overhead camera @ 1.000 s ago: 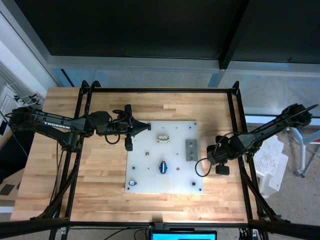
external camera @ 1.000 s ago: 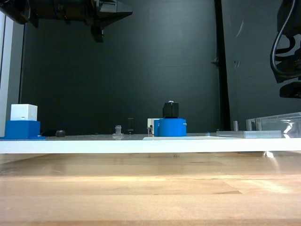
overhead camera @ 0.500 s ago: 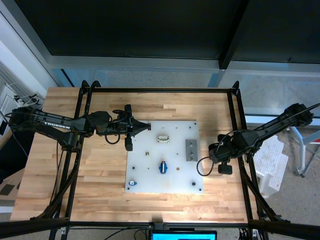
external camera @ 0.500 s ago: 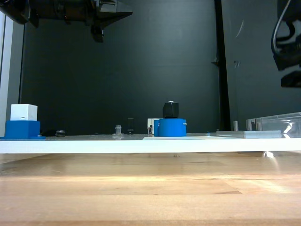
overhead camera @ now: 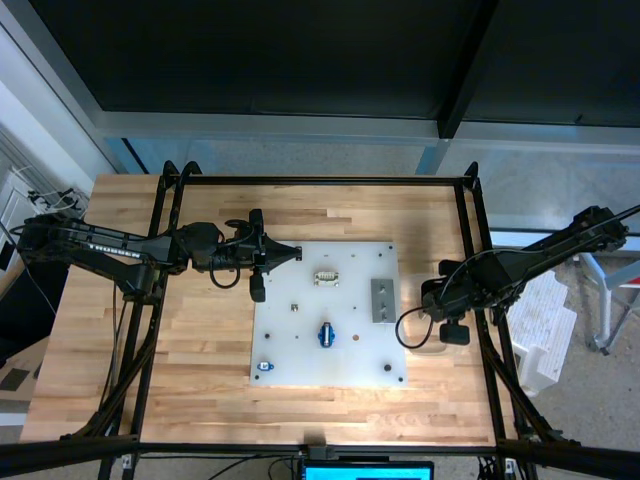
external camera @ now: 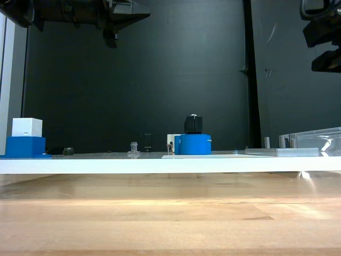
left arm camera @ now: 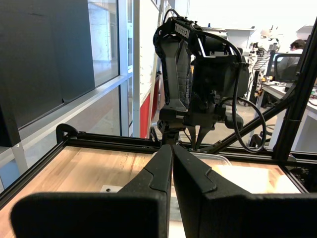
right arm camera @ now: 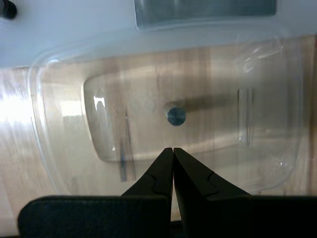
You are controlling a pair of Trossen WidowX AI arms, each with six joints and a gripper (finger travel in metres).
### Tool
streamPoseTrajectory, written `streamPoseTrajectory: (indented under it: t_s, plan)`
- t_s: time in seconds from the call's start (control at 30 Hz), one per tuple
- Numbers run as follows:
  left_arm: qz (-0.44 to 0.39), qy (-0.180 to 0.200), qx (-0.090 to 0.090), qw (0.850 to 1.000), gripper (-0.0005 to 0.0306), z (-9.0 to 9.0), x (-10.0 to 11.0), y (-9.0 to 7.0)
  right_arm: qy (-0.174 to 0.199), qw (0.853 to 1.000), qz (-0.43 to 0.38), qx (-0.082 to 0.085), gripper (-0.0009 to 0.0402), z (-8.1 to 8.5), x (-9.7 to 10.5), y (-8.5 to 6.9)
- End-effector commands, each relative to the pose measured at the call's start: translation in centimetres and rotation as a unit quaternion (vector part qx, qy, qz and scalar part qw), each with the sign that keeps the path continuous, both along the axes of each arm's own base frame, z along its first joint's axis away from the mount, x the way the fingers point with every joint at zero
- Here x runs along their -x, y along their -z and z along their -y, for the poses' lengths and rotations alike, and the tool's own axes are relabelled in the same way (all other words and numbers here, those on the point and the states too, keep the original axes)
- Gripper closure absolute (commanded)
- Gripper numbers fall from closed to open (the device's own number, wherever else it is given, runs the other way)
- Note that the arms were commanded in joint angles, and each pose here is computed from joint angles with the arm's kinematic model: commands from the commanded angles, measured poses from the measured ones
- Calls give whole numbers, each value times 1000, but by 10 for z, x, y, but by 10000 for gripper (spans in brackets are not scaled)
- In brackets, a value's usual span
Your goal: Pick the 16mm cylinder and install on the taskboard
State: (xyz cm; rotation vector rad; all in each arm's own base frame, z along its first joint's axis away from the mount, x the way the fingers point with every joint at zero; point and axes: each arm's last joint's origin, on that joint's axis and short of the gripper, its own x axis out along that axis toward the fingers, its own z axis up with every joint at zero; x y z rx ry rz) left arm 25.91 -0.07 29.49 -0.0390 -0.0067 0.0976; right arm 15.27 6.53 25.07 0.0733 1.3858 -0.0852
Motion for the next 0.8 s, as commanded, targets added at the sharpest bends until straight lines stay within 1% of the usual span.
streamPoseTrajectory:
  t_s: [0.03,0.13,0.63,0.7,0.77,0.8]
  plan:
    - [0,0,0,1000,300,0,0,0,1,1000,1,4,393,0,-1,1]
    - [0,0,0,1000,300,0,0,0,3,1000,9,8,393,-1,-3,1]
    - [0,0,0,1000,300,0,0,0,6,1000,6,9,393,0,-3,3]
    - [0,0,0,1000,300,0,0,0,15,1000,4,10,393,2,-4,4]
    - [0,0,0,1000,300,0,0,0,35,999,2,9,393,5,-6,5]
    - [0,0,0,1000,300,0,0,0,39,999,3,8,393,6,-6,5]
